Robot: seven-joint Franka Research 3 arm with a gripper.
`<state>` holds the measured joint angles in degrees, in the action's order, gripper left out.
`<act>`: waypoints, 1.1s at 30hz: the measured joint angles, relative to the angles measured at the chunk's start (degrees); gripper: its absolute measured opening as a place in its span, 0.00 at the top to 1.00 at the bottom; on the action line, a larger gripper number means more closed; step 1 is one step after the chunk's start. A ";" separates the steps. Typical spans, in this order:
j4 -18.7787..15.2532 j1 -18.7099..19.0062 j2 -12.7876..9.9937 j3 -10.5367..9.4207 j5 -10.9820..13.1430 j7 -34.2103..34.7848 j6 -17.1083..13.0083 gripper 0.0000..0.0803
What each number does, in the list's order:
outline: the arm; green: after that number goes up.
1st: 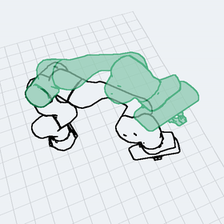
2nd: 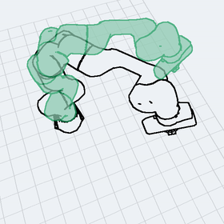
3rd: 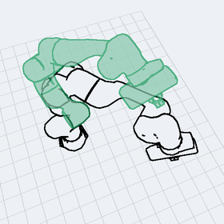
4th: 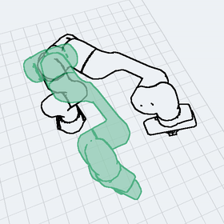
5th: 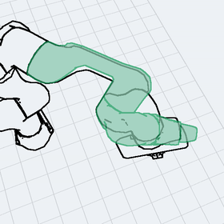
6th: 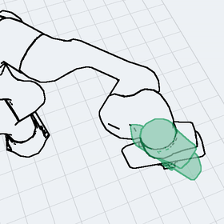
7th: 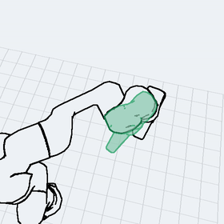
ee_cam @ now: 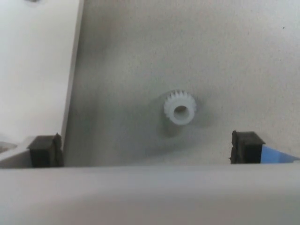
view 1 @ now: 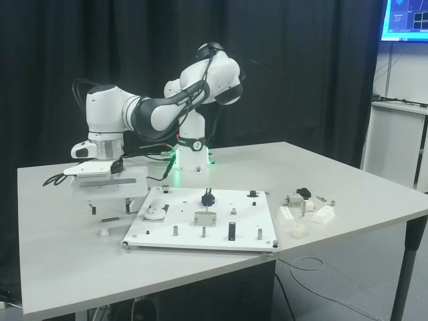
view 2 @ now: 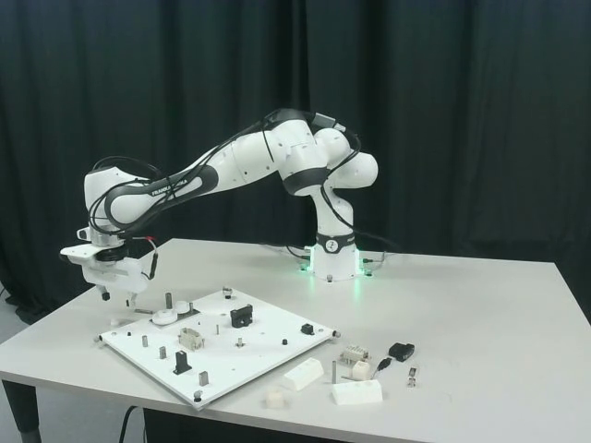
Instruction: Remove medium gear.
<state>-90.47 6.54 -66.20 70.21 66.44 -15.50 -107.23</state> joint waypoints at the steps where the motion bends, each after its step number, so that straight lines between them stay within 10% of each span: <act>1: 0.01 0.00 0.01 0.00 0.00 0.18 0.00 0.00; 18: 0.36 0.00 0.28 0.05 -0.50 4.18 1.54 0.00; 33: -1.04 0.99 4.27 -0.11 -5.72 13.68 7.43 0.00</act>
<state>-91.50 7.53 -61.93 70.10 60.72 -1.81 -99.81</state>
